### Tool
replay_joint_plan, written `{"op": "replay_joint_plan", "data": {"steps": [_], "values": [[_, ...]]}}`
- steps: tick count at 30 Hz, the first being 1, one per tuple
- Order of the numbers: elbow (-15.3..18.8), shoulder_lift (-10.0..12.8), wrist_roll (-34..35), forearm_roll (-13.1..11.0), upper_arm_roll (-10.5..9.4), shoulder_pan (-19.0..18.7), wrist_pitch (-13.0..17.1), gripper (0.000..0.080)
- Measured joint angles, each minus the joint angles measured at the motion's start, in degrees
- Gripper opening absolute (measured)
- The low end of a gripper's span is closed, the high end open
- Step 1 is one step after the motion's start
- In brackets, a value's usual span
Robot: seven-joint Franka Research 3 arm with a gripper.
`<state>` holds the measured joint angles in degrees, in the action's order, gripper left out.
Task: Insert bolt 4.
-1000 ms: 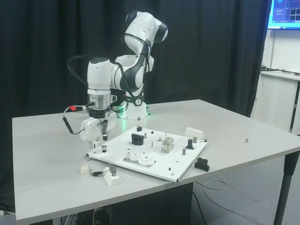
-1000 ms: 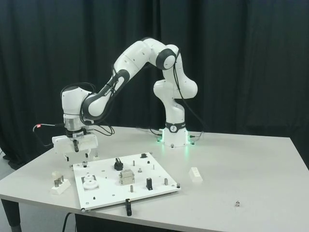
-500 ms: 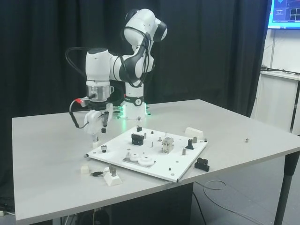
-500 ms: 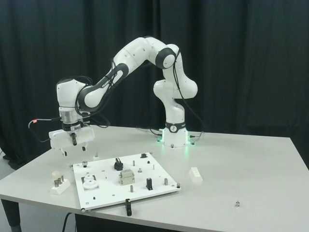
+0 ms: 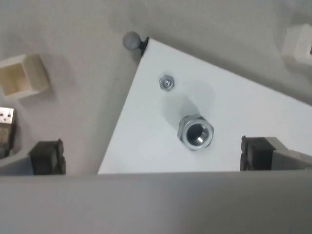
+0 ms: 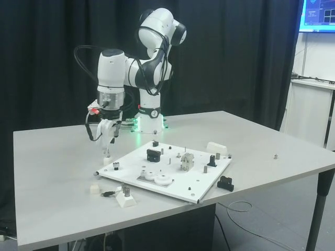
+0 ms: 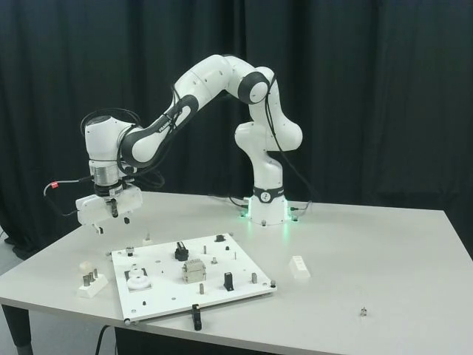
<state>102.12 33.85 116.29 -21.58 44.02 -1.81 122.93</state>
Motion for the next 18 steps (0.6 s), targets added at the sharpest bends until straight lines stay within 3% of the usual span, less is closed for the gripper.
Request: {"op": "replay_joint_plan", "data": {"steps": [18], "values": [[0.0, -0.5, -3.8, 2.3, 0.00, 1.0, -0.8, 0.0800]]}}
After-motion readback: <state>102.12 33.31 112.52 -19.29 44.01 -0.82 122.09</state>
